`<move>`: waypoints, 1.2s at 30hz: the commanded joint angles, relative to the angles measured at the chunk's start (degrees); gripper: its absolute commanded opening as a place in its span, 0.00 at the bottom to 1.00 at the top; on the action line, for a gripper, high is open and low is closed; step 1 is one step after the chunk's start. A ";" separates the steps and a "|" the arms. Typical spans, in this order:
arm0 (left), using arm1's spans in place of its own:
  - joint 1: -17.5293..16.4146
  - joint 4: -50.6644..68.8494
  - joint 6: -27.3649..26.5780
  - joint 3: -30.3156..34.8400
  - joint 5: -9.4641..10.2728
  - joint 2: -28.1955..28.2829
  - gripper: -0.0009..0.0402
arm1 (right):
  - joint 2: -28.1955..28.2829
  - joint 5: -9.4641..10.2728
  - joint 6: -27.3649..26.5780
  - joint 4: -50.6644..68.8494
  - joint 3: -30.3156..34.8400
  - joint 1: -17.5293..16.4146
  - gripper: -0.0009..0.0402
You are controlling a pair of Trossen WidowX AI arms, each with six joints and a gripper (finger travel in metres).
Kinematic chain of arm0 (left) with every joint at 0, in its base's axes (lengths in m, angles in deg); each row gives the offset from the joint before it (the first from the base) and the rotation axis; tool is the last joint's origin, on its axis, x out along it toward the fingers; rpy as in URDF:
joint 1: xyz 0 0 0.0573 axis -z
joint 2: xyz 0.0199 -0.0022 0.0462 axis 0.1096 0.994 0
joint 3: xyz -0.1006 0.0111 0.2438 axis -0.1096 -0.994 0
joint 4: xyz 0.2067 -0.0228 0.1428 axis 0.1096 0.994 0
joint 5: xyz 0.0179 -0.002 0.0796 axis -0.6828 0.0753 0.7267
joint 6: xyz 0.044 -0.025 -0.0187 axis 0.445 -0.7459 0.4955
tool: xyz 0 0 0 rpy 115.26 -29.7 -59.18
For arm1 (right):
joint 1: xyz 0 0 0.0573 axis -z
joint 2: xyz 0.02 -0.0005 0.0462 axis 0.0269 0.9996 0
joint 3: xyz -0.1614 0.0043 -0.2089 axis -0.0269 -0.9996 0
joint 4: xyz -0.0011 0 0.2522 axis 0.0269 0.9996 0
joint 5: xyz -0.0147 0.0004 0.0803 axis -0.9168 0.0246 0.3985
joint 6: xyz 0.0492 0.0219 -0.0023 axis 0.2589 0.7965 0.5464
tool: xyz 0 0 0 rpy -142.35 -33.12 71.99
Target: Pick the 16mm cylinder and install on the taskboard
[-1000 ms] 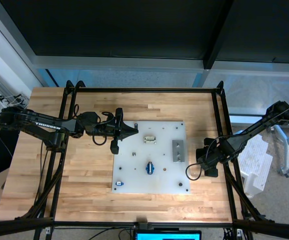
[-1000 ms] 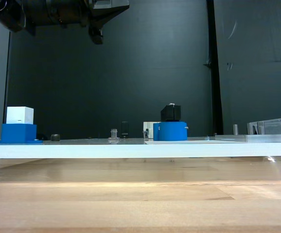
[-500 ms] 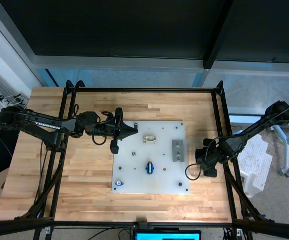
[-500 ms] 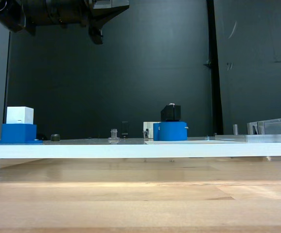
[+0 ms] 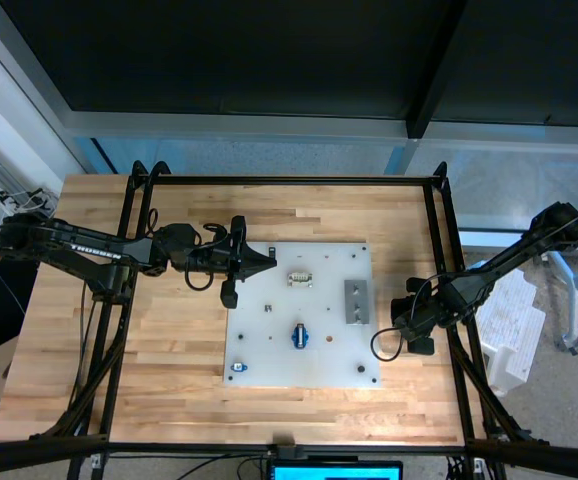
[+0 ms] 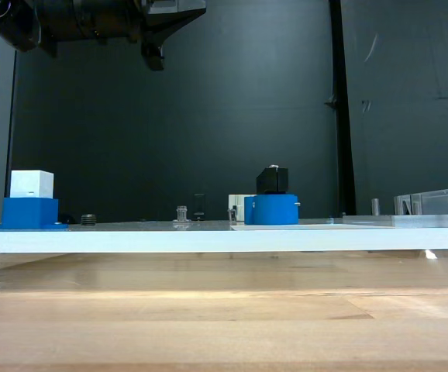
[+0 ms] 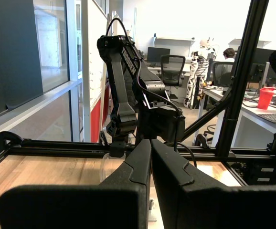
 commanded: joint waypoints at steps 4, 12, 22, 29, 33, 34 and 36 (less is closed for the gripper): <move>-0.02 0.00 0.02 0.02 0.00 0.02 0.02 | 0.04 0.02 0.02 0.07 -0.13 0.00 0.33; -0.02 0.00 0.00 0.02 0.00 0.02 0.02 | 0.04 0.04 0.02 0.02 -0.17 0.00 0.32; 0.00 0.00 0.02 0.02 0.00 0.02 0.02 | 0.02 0.04 0.02 0.02 -0.17 0.00 0.30; -0.02 0.00 0.00 0.02 0.00 0.02 0.02 | 0.02 0.04 0.02 0.02 -0.17 0.02 0.25; 0.00 0.00 0.00 0.02 0.00 0.02 0.02 | 0.02 0.04 0.02 0.02 -0.17 0.00 0.20; 0.00 0.00 0.02 0.02 0.00 0.02 0.02 | 0.02 0.04 0.02 0.04 -0.17 0.00 0.19; 0.00 0.00 0.00 0.02 0.00 0.02 0.02 | 0.02 0.07 0.02 0.02 -0.17 0.00 0.17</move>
